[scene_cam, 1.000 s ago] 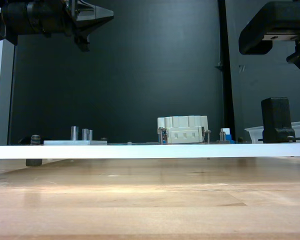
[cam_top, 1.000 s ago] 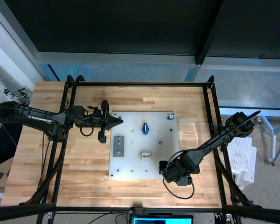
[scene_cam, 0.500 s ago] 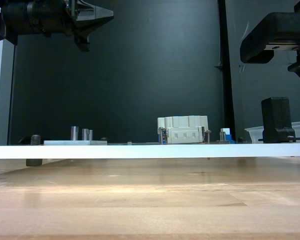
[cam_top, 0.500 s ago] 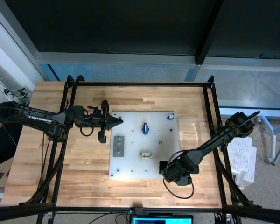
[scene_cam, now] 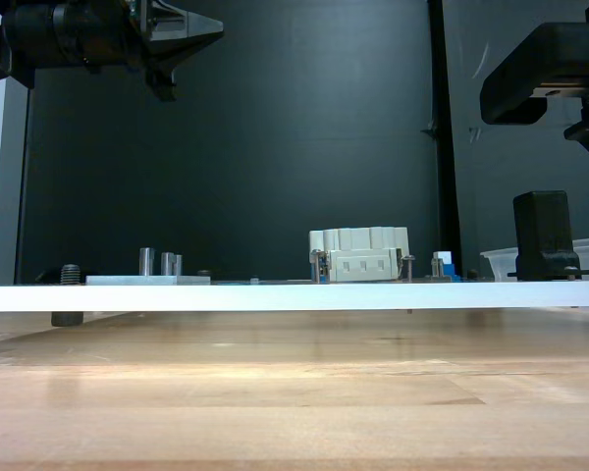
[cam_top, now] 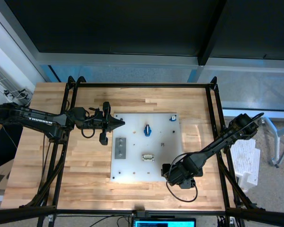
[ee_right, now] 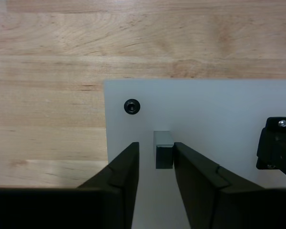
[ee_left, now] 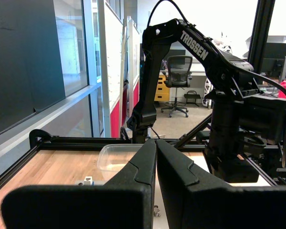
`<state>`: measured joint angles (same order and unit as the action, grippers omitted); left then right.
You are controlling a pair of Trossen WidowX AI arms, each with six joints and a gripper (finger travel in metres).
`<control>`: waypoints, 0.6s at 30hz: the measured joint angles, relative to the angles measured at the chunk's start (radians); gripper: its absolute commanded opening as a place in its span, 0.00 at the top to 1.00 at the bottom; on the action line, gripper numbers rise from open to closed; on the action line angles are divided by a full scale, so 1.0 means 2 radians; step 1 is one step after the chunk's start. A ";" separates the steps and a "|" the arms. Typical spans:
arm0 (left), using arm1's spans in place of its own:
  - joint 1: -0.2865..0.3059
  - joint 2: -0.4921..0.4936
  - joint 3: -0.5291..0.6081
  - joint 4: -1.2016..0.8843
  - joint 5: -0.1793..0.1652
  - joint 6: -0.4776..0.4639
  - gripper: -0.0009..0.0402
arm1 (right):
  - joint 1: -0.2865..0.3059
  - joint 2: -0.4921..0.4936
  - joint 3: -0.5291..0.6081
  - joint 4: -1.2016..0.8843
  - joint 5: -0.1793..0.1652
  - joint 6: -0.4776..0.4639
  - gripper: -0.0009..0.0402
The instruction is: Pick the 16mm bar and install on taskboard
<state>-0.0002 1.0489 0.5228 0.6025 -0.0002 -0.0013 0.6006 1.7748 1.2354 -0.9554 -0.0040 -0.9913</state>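
The 16mm bar (ee_right: 164, 151), a small dull grey piece, stands on the white taskboard (ee_right: 205, 109) near a corner screw (ee_right: 131, 106). My right gripper (ee_right: 156, 146) is open around it: one finger is against the bar and a gap shows at the other. From above, the right gripper (cam_top: 173, 173) hangs over the near right corner of the taskboard (cam_top: 132, 142) and hides the bar. My left gripper (cam_top: 118, 123) is shut and empty, held high over the board's left edge, with its fingers (ee_left: 155, 167) pressed together.
The board carries a blue knob (cam_top: 147, 129), a grey metal block (cam_top: 119, 148), a beige connector (cam_top: 148, 157) and a black fitting (scene_cam: 545, 235) beside the bar. A clear plastic tray (ee_left: 115, 155) lies on the wooden table past the board's right edge.
My right arm has risen slightly and shifted a little toward the near right. The left arm has not moved.
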 measured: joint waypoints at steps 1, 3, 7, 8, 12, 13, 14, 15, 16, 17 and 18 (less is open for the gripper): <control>0.000 0.000 0.000 0.000 0.000 0.000 0.98 | 0.000 0.000 0.001 -0.002 0.000 0.000 0.66; 0.000 0.000 0.000 0.000 0.000 0.000 0.98 | 0.001 0.000 0.005 -0.006 0.000 0.000 0.62; 0.000 0.000 0.000 0.000 0.000 0.000 0.98 | 0.001 0.000 0.009 -0.010 0.000 0.000 0.57; 0.000 0.000 0.000 0.000 0.000 0.000 0.98 | 0.001 0.000 0.011 -0.013 0.000 0.000 0.57; 0.000 0.000 0.000 0.000 0.000 0.000 0.98 | 0.001 -0.006 0.021 -0.025 0.001 0.000 0.55; 0.000 0.000 0.000 0.000 0.000 0.000 0.98 | 0.001 -0.008 0.023 -0.027 0.001 0.000 0.55; 0.000 0.000 0.000 0.000 0.000 0.000 0.98 | 0.001 -0.011 0.024 -0.030 0.001 0.000 0.56; 0.000 0.000 0.000 0.000 0.000 0.000 0.98 | 0.001 -0.015 0.025 -0.031 0.001 0.000 0.56; 0.000 0.000 0.000 0.000 0.000 0.000 0.98 | 0.001 -0.018 0.026 -0.033 0.002 0.000 0.56; 0.000 0.000 0.000 0.000 0.000 0.000 0.98 | 0.001 -0.022 0.026 -0.035 0.002 0.000 0.56; 0.000 0.000 0.000 0.000 0.000 0.000 0.98 | 0.001 -0.025 0.026 -0.036 0.002 0.000 0.56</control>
<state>-0.0002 1.0489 0.5228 0.6029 -0.0002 -0.0013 0.6022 1.7241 1.2865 -1.0275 0.0010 -0.9920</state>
